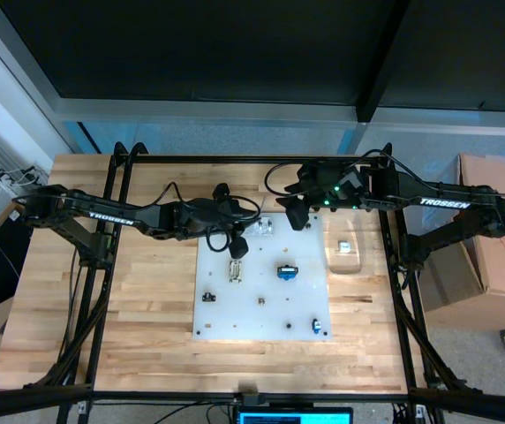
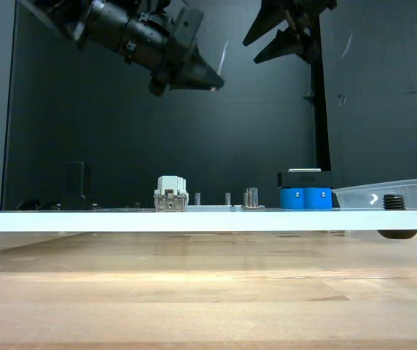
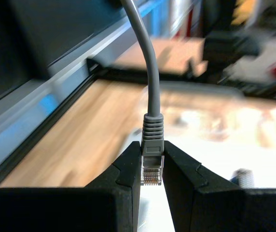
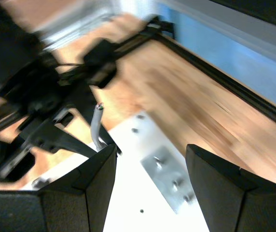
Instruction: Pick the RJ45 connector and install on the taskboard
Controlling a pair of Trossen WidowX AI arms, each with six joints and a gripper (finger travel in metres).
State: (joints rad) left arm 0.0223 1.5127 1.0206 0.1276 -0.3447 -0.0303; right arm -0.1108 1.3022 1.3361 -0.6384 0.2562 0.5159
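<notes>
The black left gripper [image 3: 152, 153] hangs high over the far left corner of the flat white task board [image 1: 235, 318]. It is clenched on the clear-tipped RJ45 connector [image 3: 152, 173], which is pinched between its fingertips with the grey cable [image 3: 150, 72] running out beyond them. The black right gripper [image 4: 150, 186] hovers above the board's far edge, fingers spread apart.

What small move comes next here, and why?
Probably lower the left gripper toward the taskboard: it grips the RJ45 connector high above it, unseated. The right gripper hangs open over the board's far edge.
</notes>
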